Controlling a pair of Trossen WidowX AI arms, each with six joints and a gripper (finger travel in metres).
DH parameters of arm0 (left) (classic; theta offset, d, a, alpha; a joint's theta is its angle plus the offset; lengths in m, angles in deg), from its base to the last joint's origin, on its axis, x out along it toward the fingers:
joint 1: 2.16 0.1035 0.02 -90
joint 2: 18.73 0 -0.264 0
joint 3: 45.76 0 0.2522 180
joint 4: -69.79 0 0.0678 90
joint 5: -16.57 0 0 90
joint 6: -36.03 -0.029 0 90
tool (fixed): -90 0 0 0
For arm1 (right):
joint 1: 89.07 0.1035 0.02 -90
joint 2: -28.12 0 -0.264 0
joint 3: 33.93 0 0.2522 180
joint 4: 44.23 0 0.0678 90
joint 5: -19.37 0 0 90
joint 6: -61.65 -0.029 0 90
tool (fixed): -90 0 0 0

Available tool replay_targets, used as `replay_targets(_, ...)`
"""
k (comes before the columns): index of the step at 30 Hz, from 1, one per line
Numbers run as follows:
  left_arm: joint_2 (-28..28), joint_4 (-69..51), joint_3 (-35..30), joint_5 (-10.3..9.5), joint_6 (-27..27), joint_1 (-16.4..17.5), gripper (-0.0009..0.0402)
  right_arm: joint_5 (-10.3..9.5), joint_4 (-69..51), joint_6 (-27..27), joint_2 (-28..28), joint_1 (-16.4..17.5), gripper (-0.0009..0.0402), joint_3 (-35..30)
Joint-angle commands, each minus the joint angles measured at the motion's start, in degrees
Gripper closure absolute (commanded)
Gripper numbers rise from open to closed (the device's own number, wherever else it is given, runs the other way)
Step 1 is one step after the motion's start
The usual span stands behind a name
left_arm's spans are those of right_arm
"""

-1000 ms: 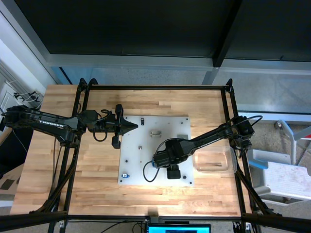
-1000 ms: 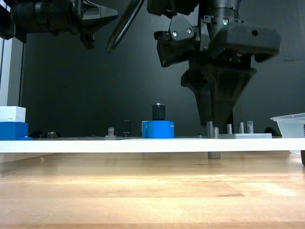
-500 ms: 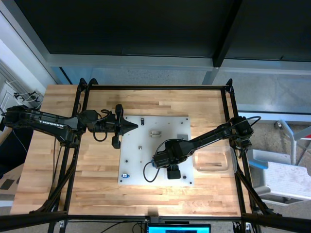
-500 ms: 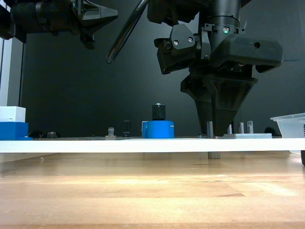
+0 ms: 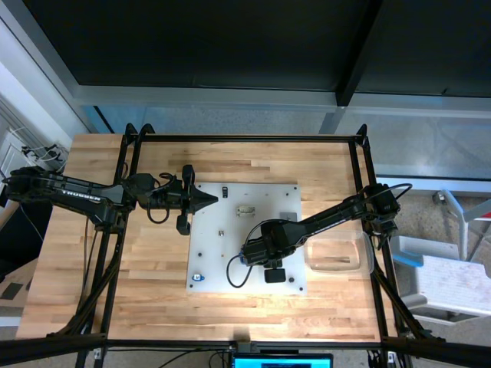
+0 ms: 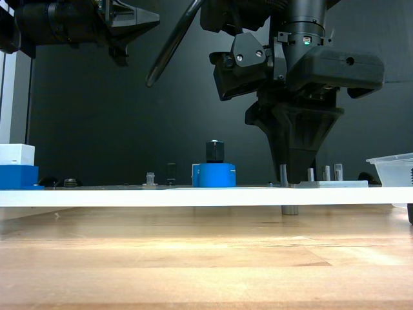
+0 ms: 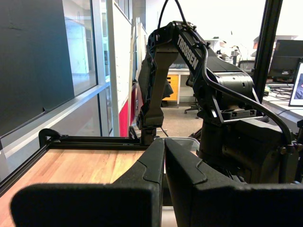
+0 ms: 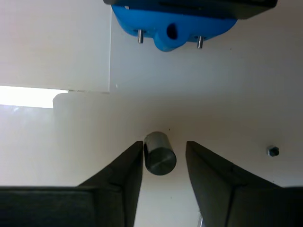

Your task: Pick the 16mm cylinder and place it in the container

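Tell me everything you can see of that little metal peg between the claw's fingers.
The 16mm cylinder is a short, dull silvery-grey metal peg with a flat round top, standing upright on the white task board. The right gripper straddles it, open: one finger is at or almost at its side, the other stands clear. The left gripper, shut, hangs apart near the board's far left corner.

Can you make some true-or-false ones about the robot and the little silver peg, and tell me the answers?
The right gripper has open fingers either side of the 16mm cylinder. True.
The 16mm cylinder is in the container. False: it stands on the white board, outside the container.
The left gripper is shut, above the board's left edge. True.
The left gripper holds the blue plug. False: the blue plug stands on the board.
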Motion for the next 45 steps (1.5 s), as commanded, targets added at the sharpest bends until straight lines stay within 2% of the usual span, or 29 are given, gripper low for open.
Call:
replay_targets(1,0.0,0.0,0.0,0.02,0.0,0.0,0.0393,-0.02,-0.1,0.0,-0.1,0.0,0.0309,0.0)
replay_targets(9,0.0,0.0,0.0,0.02,0.0,0.0,0.0393,0.0,-0.4,0.0,-0.5,0.0,0.0358,0.0)
replay_targets(15,0.0,0.0,0.0,0.02,0.0,0.0,0.0393,0.0,-0.5,0.1,-0.6,0.0,0.0378,0.0)
replay_targets(24,0.0,0.0,0.0,0.02,0.0,0.0,0.0393,0.0,-1.1,0.1,-3.3,0.0,0.0382,0.0)
replay_targets(36,0.0,0.0,0.0,0.02,0.0,0.0,0.0393,0.07,-4.8,-0.2,-9.7,-0.2,0.0381,0.0)
replay_targets(45,0.0,0.0,0.0,0.0,0.0,0.0,0.0393,0.24,-6.0,-3.0,-16.3,-0.2,0.0381,2.0)
